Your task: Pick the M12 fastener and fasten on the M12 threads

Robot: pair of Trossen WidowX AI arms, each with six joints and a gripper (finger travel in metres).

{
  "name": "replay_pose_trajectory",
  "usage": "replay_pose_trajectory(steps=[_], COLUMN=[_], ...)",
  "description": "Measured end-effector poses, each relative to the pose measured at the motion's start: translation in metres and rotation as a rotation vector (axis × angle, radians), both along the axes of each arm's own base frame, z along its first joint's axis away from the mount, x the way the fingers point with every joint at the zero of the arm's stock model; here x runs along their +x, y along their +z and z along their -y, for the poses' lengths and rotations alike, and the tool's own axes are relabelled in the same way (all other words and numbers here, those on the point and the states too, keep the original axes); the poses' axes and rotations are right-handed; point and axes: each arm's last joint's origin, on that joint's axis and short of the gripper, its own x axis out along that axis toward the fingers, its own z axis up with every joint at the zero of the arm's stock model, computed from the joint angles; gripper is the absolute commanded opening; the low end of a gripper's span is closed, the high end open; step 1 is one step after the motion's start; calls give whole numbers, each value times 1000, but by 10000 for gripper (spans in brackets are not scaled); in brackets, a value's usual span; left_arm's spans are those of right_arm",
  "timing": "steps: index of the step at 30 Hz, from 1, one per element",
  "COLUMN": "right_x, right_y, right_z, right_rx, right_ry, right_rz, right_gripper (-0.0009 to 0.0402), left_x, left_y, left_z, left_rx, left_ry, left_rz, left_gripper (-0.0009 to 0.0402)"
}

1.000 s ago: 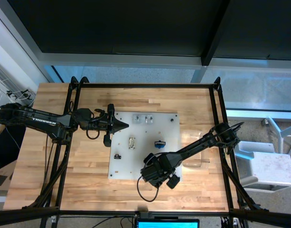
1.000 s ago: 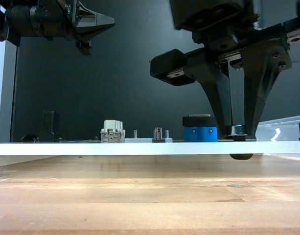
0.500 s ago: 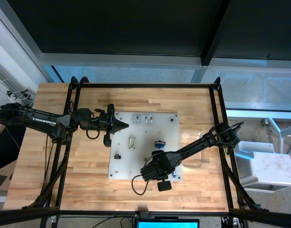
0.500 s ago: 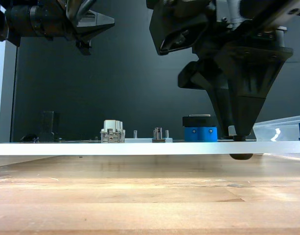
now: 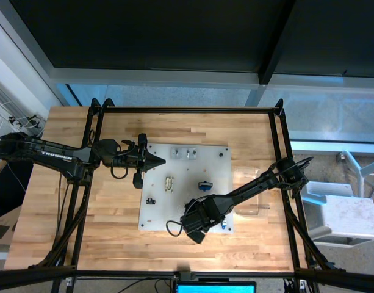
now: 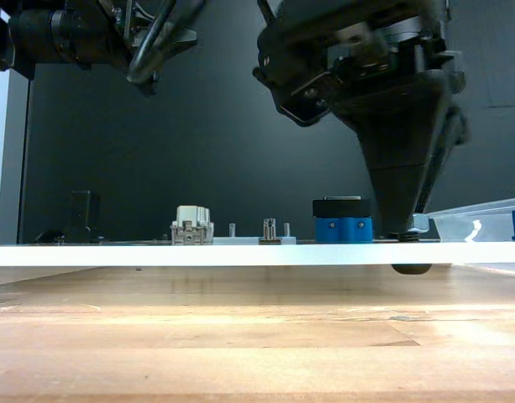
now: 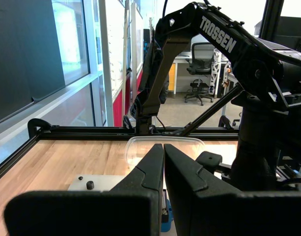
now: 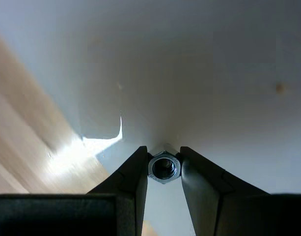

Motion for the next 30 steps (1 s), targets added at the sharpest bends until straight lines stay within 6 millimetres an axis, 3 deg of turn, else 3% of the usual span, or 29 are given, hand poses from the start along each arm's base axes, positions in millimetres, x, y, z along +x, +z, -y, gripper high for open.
replay_pose_trajectory(steps=[11, 25, 30], right_x=[-2, -3, -3], right_y=[-3, -4, -4], right_z=[0, -1, -1], right_rx=[56, 101, 127], right_ry=[-570, -1086, -1378], right_rz=[-44, -83, -102], right_gripper=[59, 59, 59], left_x=[0, 0, 0], left_y=[0, 0, 0], left_z=[0, 0, 0], left_rx=[0, 0, 0], left_ry=[0, 0, 0], left_rz=[0, 0, 0], left_gripper=[0, 0, 0])
